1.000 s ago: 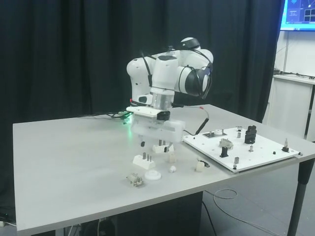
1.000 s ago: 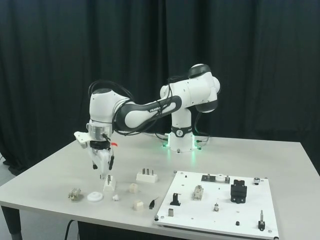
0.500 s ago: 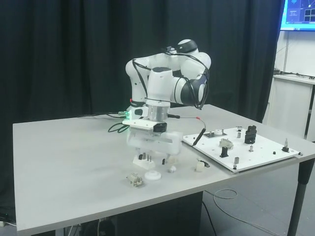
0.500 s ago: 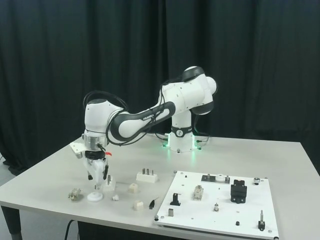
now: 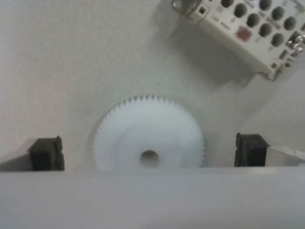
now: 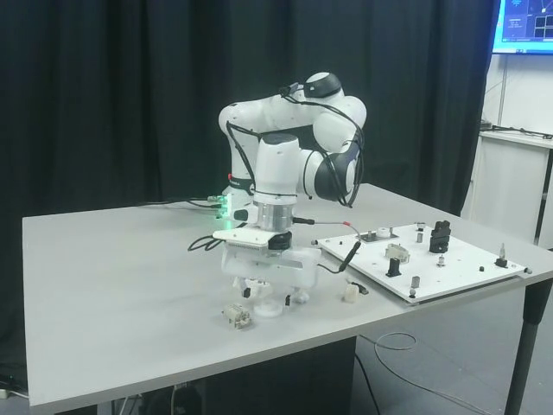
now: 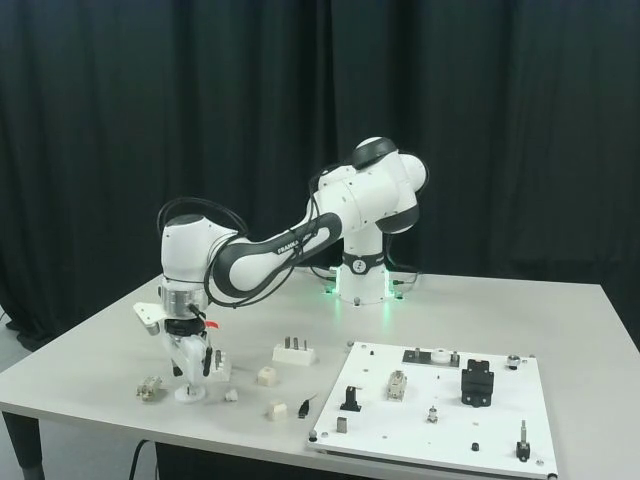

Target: Pick large gear.

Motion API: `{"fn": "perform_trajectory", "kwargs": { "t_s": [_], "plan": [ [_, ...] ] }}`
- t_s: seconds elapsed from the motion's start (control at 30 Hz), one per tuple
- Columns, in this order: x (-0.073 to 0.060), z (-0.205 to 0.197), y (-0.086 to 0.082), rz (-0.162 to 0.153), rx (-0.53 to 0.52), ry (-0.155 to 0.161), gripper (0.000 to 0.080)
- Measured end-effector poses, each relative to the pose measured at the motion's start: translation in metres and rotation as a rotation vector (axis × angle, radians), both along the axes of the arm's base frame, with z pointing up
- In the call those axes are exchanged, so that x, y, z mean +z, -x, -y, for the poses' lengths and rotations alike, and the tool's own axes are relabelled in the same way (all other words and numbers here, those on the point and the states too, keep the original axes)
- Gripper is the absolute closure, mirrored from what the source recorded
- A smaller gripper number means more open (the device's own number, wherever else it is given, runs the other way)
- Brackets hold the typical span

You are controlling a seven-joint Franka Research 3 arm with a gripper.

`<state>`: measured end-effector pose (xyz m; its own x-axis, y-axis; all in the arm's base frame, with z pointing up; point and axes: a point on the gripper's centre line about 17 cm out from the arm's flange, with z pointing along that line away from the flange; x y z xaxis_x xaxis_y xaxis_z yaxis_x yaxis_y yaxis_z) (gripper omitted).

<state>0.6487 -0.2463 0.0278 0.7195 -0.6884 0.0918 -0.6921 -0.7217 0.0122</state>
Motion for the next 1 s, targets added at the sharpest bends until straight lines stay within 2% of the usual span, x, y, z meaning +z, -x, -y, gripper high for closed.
{"fn": "perform_trajectory", "kwargs": {
  "t_s": [0.37,0.6,0.63,0.77,0.8,0.97,1.0],
  "plan": [
    [-0.014,-0.005,-0.001,-0.004,0.01,-0.006,0.0003],
    [-0.016,-0.005,-0.002,-0.001,0.021,-0.001,0.0003],
    [-0.016,-0.005,-0.002,-0.001,0.021,0.0,0.012],
    [-0.016,-0.005,-0.003,0.001,0.021,0.002,0.012],
    [-0.016,-0.005,-0.003,0.002,0.021,0.003,0.0302],
    [-0.015,-0.004,-0.004,0.005,0.022,0.006,0.0302],
    [-0.015,-0.004,-0.004,0.005,0.022,0.007,0.0464]
  ]
}}
